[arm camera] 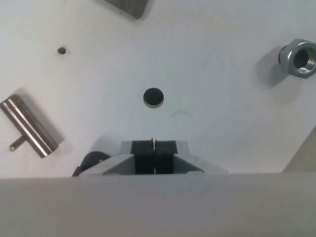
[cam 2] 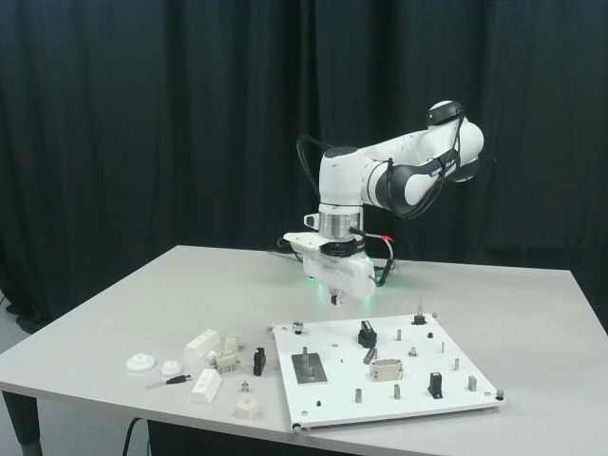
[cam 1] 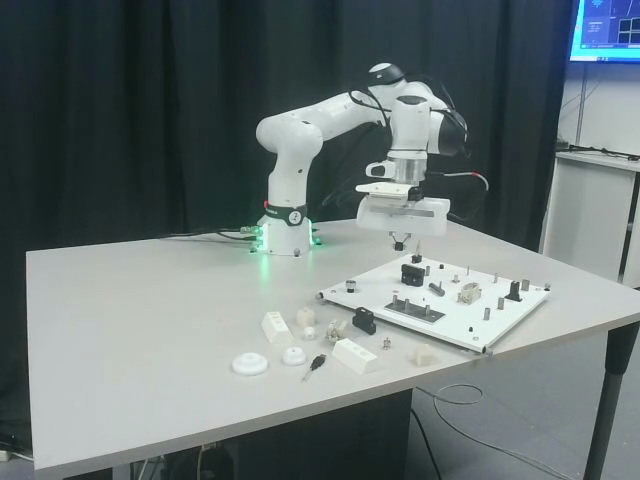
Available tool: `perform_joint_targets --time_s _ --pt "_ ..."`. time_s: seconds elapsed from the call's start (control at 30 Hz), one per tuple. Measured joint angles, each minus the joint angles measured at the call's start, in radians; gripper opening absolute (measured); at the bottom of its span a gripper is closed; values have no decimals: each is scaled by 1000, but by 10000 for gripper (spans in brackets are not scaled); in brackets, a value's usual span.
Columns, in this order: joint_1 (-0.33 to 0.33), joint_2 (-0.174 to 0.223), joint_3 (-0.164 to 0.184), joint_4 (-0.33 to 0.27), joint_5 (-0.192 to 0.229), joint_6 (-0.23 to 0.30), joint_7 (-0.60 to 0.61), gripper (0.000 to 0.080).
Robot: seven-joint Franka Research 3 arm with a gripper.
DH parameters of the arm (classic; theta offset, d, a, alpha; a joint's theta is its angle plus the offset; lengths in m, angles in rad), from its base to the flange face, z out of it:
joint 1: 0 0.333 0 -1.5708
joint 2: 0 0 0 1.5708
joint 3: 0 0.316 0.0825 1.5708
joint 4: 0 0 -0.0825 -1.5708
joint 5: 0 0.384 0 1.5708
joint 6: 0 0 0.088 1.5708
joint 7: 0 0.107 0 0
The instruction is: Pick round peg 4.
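Note:
In the wrist view my gripper [arm camera: 154, 148] is shut, its black pads [arm camera: 143, 154] pressed on a very thin pale pin, round peg 4 [arm camera: 154, 141], whose tip just shows between them. Straight below the fingers a black round spot [arm camera: 153, 97] lies on the white board [arm camera: 212, 113]. Both room views show the gripper [cam 1: 400, 240] [cam 2: 334, 298] hanging above the far edge of the white board [cam 1: 500, 325] [cam 2: 332, 404], apart from it. The peg cannot be made out in the room views.
On the board in the wrist view are a metal cylinder with a side pin [arm camera: 30, 126], a hex nut [arm camera: 299, 58], a small dark hole [arm camera: 61, 50] and a grey block's corner [arm camera: 127, 6]. Loose white parts [cam 1: 300, 340] [cam 2: 204, 366] lie on the grey table beside the board.

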Motion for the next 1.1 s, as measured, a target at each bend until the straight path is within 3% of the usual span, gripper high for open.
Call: perform_joint_targets --time_s 1.1 --pt "0 0 -15 15 -44 2 -45 0"
